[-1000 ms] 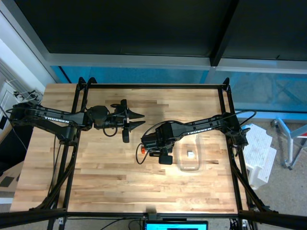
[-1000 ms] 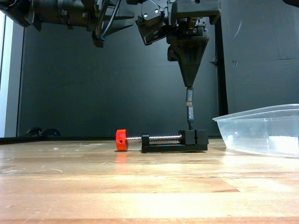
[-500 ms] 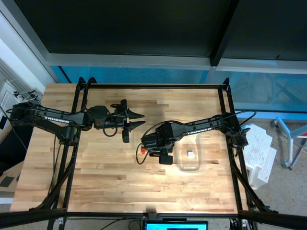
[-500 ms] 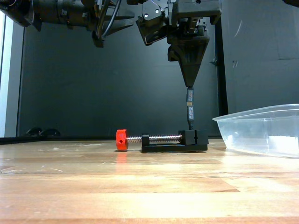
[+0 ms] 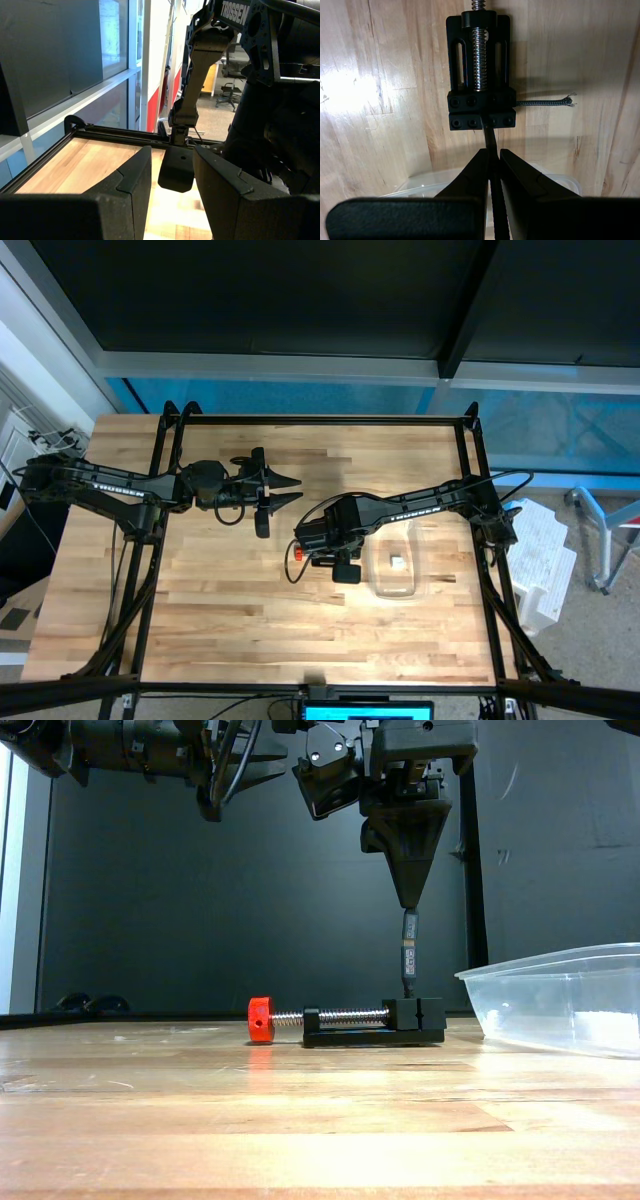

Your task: Pick the usb-c connector and install on the hub

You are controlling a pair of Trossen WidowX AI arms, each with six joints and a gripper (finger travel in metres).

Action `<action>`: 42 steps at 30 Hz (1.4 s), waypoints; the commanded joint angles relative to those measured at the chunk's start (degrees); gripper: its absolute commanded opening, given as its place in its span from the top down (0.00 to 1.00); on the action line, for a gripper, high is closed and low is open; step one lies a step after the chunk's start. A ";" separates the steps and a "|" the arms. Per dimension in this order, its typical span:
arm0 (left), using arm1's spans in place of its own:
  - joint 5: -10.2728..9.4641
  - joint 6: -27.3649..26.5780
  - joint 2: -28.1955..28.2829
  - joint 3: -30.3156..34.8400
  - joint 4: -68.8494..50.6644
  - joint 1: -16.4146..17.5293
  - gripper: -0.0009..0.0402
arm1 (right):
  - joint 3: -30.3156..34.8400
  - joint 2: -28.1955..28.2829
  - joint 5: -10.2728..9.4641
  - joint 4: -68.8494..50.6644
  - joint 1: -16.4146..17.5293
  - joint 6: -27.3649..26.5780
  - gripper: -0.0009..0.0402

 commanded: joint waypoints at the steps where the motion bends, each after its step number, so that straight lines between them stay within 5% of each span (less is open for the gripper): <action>1: 0.02 0.00 0.00 0.00 0.02 0.00 0.71 | 0.02 -0.04 0.07 0.22 0.00 -0.39 0.98; 20: 0.02 0.00 0.00 0.00 0.00 -0.02 0.71 | -4.33 -0.57 0.09 5.88 -0.11 -1.73 0.95; 42: 0.02 0.00 0.00 0.00 0.00 -0.02 0.71 | -4.07 -9.57 0.52 2.38 0.63 -1.31 0.46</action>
